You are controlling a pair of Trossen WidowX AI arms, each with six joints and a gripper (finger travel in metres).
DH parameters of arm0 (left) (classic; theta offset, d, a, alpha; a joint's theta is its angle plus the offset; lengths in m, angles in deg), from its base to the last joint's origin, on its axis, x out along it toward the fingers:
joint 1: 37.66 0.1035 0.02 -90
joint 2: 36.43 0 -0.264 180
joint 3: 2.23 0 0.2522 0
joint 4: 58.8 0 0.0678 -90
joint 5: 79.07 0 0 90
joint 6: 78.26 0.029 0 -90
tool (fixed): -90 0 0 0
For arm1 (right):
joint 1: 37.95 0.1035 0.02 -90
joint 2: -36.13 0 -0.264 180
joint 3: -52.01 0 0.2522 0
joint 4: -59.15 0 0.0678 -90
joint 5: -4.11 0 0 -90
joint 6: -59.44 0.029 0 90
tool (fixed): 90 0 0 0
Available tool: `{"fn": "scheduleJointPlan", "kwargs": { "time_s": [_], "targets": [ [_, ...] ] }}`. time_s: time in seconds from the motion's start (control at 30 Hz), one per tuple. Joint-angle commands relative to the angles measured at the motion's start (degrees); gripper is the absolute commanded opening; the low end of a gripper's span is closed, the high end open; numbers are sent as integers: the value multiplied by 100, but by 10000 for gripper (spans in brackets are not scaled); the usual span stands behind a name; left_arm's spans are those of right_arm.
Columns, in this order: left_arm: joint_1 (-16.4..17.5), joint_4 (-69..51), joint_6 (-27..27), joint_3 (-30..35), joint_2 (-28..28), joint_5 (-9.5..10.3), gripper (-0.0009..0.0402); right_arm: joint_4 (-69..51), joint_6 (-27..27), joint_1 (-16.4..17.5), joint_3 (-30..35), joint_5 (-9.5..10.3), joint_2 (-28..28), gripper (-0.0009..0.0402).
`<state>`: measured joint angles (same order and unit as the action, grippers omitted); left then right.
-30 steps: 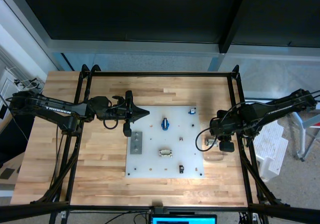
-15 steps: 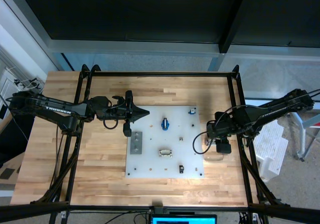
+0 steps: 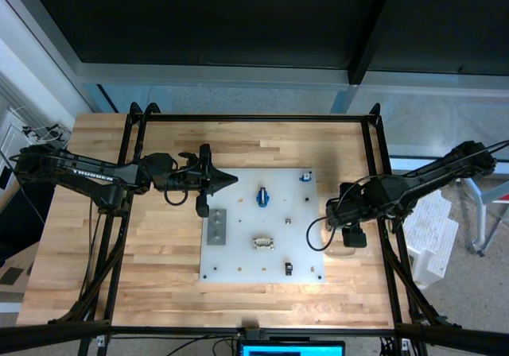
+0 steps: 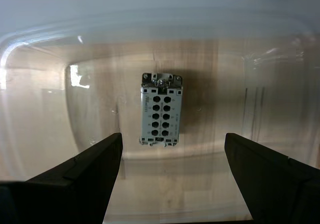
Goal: Pick the HAN10E connector and install on the hub
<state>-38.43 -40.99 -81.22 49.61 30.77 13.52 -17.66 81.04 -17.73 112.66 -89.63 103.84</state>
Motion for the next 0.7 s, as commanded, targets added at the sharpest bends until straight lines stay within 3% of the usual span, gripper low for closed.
{"fn": "scheduleJointPlan", "kwargs": {
  "time_s": [0.03,0.43,0.7],
  "targets": [
    [2,0,0,2,2,0,1,98,22,35,-96,-149,129,288],
    [2,0,0,2,2,-2,1,756,50,146,-525,-170,223,287],
    [2,0,0,2,2,0,1,1189,358,168,-780,-181,304,286]
  ]
}}
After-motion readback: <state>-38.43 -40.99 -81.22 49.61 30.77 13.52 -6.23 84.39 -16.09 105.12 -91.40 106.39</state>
